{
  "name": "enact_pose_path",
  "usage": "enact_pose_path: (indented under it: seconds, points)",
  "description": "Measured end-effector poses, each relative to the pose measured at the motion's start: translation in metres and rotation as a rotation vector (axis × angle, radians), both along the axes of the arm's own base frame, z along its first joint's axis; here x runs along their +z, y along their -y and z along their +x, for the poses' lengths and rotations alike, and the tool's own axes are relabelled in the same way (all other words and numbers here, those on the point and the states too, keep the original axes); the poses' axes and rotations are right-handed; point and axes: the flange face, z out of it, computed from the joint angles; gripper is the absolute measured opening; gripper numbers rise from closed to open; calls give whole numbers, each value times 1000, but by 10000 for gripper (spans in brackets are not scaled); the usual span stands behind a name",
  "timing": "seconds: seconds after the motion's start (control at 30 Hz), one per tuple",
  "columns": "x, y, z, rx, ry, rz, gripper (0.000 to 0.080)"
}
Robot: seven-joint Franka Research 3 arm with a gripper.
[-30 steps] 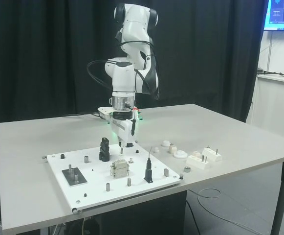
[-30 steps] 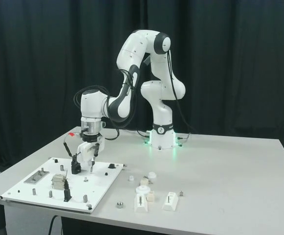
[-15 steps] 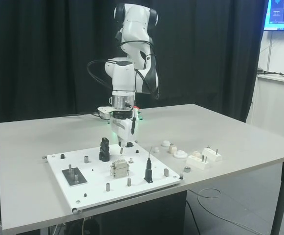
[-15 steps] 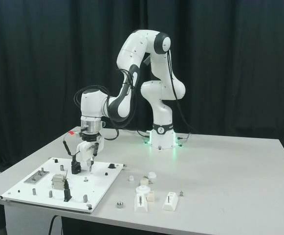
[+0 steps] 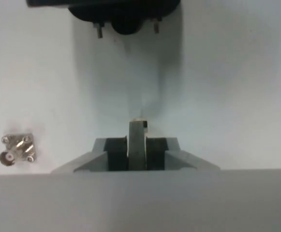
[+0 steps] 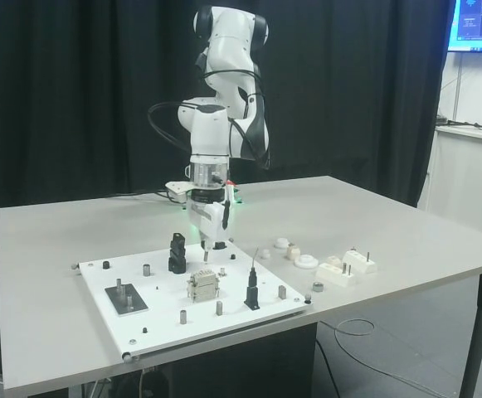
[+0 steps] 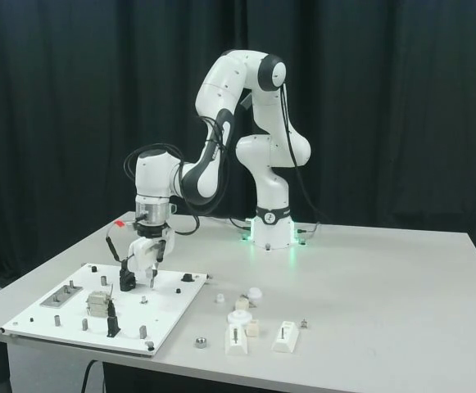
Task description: Insert square peg 2.
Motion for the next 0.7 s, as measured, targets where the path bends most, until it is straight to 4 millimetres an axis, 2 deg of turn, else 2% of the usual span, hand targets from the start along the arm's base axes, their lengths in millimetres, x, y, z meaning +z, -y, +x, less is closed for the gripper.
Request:
enact_pose_path:
  seconds: [0.7]
  points:
    - [-3,1,0,-2,-5,0,76]
